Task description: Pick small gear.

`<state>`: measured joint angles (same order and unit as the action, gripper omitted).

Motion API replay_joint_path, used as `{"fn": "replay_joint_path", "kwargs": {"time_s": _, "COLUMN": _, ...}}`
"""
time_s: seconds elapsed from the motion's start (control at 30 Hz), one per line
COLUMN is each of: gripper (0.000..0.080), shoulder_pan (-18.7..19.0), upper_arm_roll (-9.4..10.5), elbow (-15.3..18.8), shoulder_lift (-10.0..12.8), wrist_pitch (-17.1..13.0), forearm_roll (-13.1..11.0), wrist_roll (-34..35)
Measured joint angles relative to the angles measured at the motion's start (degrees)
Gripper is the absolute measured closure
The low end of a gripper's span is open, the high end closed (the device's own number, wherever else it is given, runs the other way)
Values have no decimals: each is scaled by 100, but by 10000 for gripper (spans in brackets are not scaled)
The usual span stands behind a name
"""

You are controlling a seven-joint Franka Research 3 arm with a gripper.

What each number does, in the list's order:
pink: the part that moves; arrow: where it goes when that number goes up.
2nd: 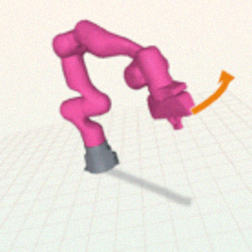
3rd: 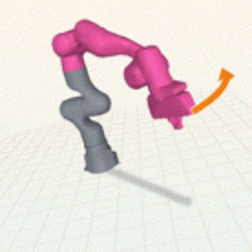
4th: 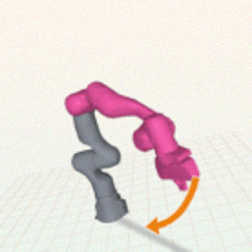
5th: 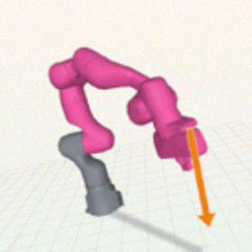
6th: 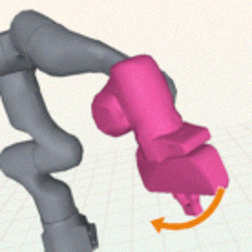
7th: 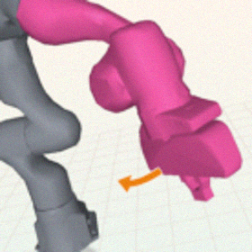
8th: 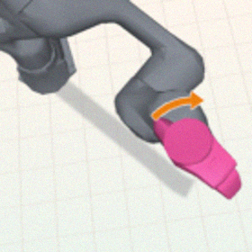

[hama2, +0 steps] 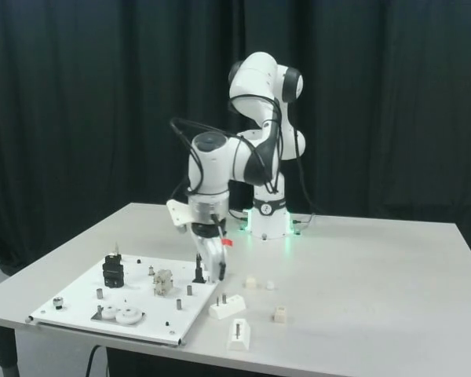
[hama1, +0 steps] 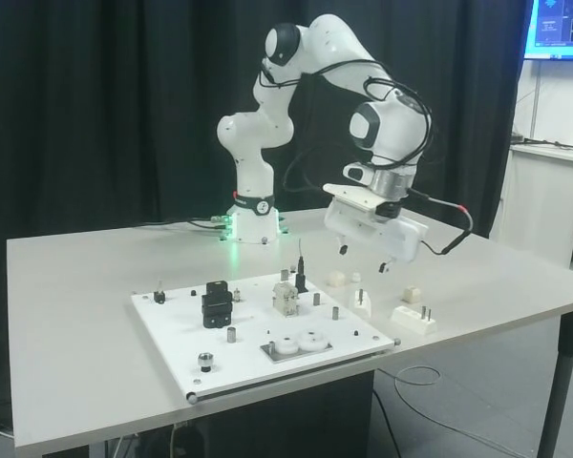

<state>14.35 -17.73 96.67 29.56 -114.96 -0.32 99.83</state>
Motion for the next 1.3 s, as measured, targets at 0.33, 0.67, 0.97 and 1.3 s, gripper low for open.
{"fn": "replay_joint_path", "kwargs": {"time_s": 0.33, "gripper": 3, "shoulder_pan": 0, "upper_arm_roll": 327, "elbow": 584, "shoulder_lift": -322, "wrist_pitch": -219, "forearm_roll": 232, "wrist_roll": 514}}
{"fn": "replay_joint_path", "kwargs": {"time_s": 0.67, "gripper": 3, "shoulder_pan": 11, "upper_arm_roll": 637, "elbow": 1266, "shoulder_lift": -686, "wrist_pitch": -560, "forearm_roll": 437, "wrist_roll": 1187}}
{"fn": "replay_joint_path", "kwargs": {"time_s": 0.97, "gripper": 3, "shoulder_pan": 83, "upper_arm_roll": 799, "elbow": 1948, "shoulder_lift": -1030, "wrist_pitch": -1014, "forearm_roll": 687, "wrist_roll": 1723}}
{"fn": "replay_joint_path", "kwargs": {"time_s": 1.3, "gripper": 3, "shoulder_pan": 178, "upper_arm_roll": 833, "elbow": 2654, "shoulder_lift": -1423, "wrist_pitch": -1488, "forearm_roll": 848, "wrist_roll": 2075}}
